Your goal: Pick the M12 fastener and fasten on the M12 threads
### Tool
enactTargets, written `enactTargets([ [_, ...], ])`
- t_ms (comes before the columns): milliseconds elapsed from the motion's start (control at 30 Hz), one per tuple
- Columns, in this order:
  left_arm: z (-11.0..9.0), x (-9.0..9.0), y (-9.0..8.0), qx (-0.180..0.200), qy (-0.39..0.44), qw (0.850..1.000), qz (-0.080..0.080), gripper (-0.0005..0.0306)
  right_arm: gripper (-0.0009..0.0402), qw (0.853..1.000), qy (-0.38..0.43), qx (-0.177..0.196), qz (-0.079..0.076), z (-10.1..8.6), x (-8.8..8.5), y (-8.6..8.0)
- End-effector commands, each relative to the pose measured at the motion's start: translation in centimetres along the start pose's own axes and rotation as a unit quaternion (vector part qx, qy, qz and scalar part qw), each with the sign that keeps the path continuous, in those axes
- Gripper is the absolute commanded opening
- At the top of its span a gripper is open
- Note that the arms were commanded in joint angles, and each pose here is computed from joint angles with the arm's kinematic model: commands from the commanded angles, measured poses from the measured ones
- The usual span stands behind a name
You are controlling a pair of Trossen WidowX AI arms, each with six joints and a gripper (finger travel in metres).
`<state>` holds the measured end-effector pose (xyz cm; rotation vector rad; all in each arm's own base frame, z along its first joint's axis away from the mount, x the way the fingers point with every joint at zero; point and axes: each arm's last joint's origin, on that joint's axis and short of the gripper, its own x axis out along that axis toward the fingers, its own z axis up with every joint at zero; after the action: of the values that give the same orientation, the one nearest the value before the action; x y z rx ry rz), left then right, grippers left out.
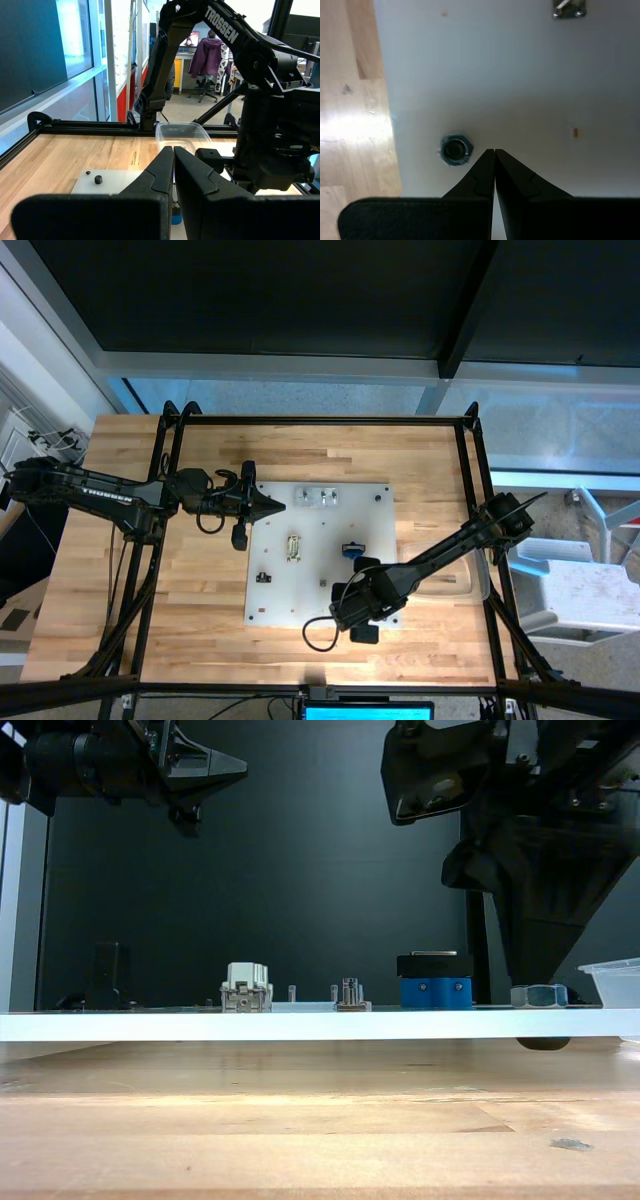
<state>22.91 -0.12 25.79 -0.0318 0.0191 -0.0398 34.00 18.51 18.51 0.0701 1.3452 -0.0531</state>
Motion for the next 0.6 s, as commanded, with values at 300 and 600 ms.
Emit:
enactTargets([
  [300,0.0,0.0,0.0,0.0,0.0,1.0,0.0,0.0,0.0,0.996,0.048,-0.024,0.076,-0.37,-0.11,0.49],
  [600,0.02,-0.01,0.0,0.0,-0.001,1.0,0.0,0.0,0.0,0.996,0.046,-0.021,0.075,-0.44,-0.36,0.5],
])
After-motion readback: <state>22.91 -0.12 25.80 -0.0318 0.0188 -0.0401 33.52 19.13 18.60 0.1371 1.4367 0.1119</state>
